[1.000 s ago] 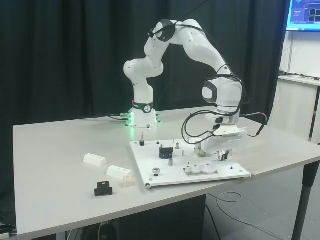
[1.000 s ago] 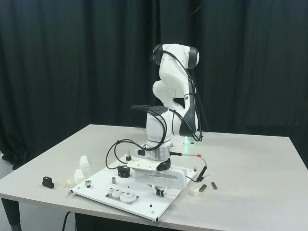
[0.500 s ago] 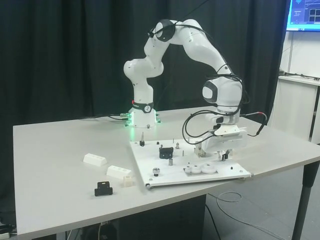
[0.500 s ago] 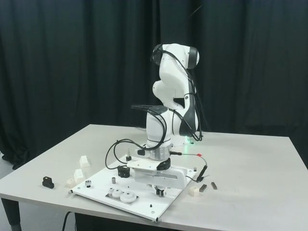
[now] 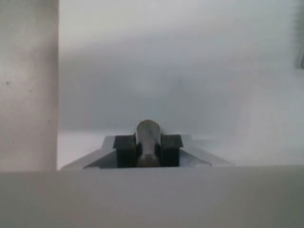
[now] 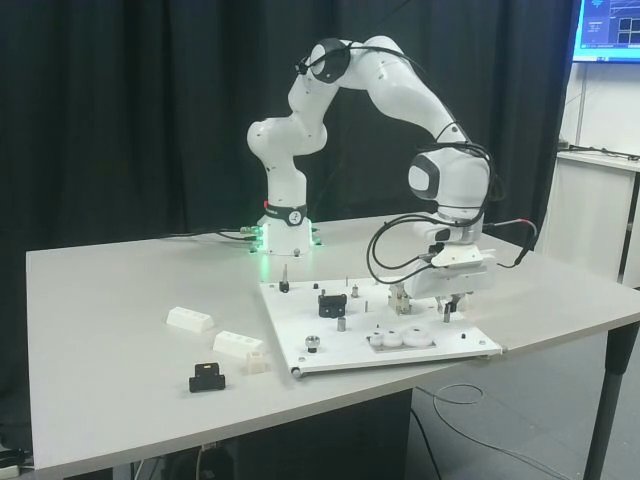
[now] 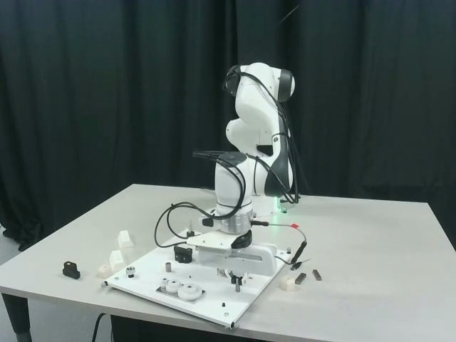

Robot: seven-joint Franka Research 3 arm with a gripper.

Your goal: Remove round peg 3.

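Wrist view only: pincer (image 5: 148, 151) around round peg 3 (image 5: 147, 142).

Black floor-length curtains (image 7: 107, 92) behind grey table (image 6: 110, 300) on black legs (image 6: 606, 400), white cabinet (image 6: 590, 215) at room's edge, lit monitor (image 6: 608, 30) above it, grey floor (image 6: 510, 430) below.
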